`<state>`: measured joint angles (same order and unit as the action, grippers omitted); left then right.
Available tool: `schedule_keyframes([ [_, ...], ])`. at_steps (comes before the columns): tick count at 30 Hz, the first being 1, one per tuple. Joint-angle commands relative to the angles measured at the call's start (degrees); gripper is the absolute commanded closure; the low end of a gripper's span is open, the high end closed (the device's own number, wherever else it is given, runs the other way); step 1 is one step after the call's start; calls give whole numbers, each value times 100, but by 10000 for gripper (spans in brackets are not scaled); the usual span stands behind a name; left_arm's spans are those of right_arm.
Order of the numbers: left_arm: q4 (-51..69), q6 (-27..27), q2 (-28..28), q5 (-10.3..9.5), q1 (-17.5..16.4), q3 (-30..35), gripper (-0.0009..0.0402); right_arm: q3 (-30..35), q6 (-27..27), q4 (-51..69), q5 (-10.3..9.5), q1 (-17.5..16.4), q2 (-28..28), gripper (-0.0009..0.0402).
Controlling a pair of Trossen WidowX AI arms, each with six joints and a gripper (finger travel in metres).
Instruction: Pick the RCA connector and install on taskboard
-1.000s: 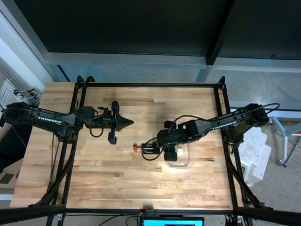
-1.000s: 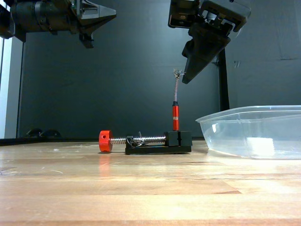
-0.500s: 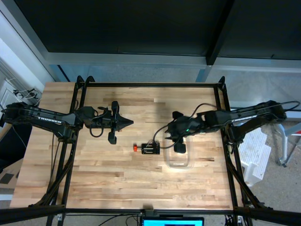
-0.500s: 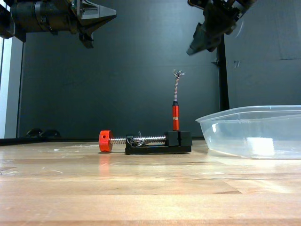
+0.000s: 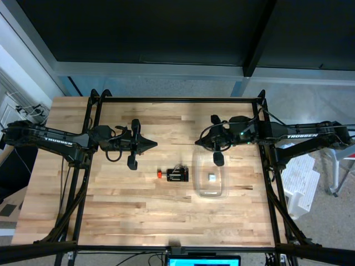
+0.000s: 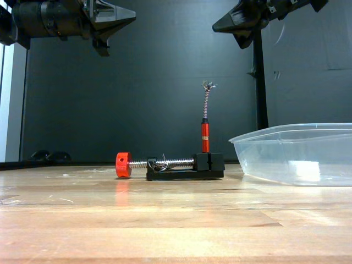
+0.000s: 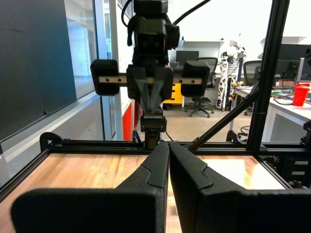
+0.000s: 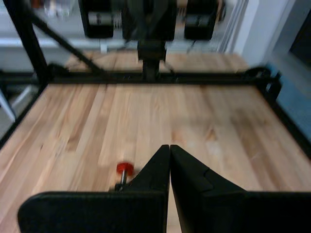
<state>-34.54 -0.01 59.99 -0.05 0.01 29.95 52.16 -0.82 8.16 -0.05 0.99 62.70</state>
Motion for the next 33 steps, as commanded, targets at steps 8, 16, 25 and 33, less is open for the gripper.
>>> schedule_keyframes([
  [8, 0, 2, 2, 2, -2, 0, 393, -870, -11, -1620, 63, 33, -551, 393],
  [16, 0, 2, 2, 2, -2, 0, 393, -1384, -7, -2291, 192, 37, -800, 393],
  [25, 0, 2, 2, 2, 0, 0, 393, -1766, 44, -2664, 201, 37, -962, 393],
  [33, 2, 2, 2, 2, -2, 0, 393, -1845, 59, -2684, 195, 35, -975, 393],
])
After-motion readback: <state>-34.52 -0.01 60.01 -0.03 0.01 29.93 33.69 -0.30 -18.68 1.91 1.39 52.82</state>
